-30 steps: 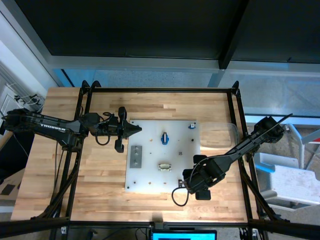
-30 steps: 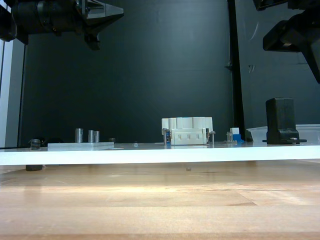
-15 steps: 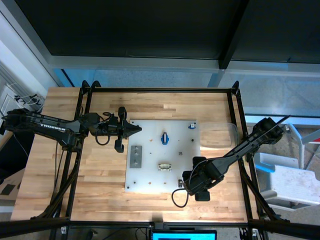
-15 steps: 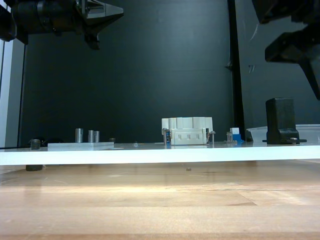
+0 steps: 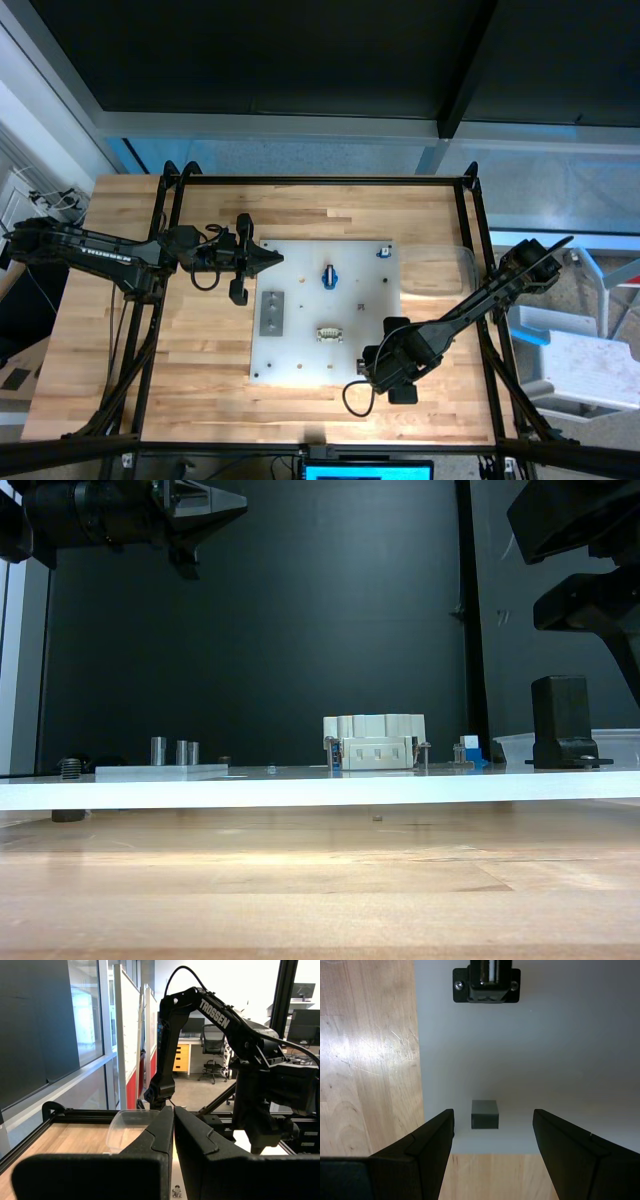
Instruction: Pick the 16mm bar from the taskboard and place it in the container
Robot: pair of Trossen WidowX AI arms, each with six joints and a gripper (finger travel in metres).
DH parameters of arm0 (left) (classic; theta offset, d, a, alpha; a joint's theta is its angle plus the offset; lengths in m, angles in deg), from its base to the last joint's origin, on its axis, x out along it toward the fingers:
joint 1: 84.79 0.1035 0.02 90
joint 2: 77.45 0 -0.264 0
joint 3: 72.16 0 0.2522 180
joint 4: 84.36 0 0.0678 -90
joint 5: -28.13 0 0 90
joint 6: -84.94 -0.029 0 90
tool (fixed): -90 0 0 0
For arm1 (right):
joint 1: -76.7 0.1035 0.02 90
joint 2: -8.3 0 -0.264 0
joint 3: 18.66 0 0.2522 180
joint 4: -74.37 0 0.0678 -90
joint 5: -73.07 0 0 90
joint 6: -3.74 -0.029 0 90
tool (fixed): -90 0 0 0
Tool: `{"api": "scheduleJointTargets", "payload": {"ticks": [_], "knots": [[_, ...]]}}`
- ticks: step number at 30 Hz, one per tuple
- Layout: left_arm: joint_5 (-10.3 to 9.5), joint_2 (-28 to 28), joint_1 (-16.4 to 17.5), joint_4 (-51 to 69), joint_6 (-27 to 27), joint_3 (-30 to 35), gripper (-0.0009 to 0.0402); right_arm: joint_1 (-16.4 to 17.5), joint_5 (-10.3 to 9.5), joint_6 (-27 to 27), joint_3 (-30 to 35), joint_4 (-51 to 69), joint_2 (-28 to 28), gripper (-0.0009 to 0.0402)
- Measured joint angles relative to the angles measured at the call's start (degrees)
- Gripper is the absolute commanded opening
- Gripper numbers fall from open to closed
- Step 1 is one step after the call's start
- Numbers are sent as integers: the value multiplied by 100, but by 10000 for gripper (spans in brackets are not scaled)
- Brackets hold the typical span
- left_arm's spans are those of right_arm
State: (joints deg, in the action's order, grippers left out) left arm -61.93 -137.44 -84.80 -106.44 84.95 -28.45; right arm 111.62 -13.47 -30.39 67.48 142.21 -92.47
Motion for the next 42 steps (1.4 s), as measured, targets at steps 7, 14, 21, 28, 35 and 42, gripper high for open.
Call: {"api": "scheduleJointTargets", "payload": {"ticks": [7,14,21,28,35,42], "knots": [[2,0,0,0,0,0,0,33,0,-7,-337,-470,0,220],[0,0,0,0,0,-2,0,44,-2,-9,-466,-522,0,204],[0,0,0,2,0,0,0,48,0,-9,-490,-568,0,152],[0,2,0,0,0,-2,0,48,-9,-9,-490,-586,2,97],[0,2,0,0,0,0,0,50,-48,-9,-490,-595,11,49],[2,2,0,2,0,0,0,50,-46,-9,-490,-586,31,23]]}}
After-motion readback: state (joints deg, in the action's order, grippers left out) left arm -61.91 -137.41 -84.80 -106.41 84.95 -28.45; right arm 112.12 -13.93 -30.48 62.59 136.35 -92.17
